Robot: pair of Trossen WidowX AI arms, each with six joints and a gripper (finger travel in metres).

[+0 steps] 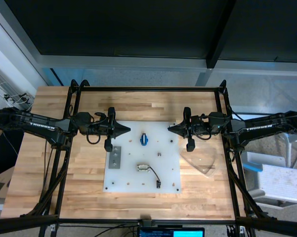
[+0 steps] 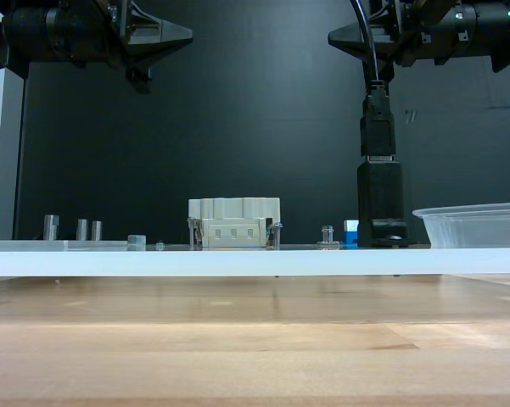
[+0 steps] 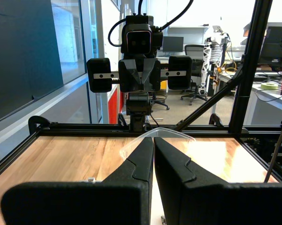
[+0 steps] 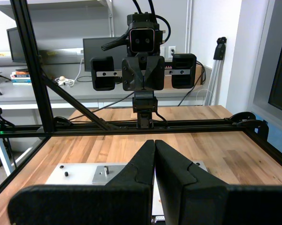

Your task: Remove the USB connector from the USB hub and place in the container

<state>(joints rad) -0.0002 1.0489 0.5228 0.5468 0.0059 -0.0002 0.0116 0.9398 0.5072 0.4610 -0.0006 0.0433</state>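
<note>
USB connector [image 2: 378, 127]: stood upright, seated in the USB hub [image 2: 381, 202] near the front edge of the white board [image 1: 119, 183]; its thin cable arched back toward a beige block [image 1: 143, 168].
Container [image 1: 200, 162]: lay on the desk [image 1: 79, 187] just beside the board's right edge; nothing was seen in it.
Left claw [image 1: 129, 129]: fingers pressed together on nothing, high over the board's rear left.
Right claw [image 1: 169, 129]: likewise closed and empty, high over the rear right.
Step in hand: approach; extraction was judged not begun.
Method advised: right arm, being nearer both items; spread the fingers, descend squarely, grip the plug body rather than the cable, and draw straight up.
Risk: a sideways pull could bind the plug.
</note>
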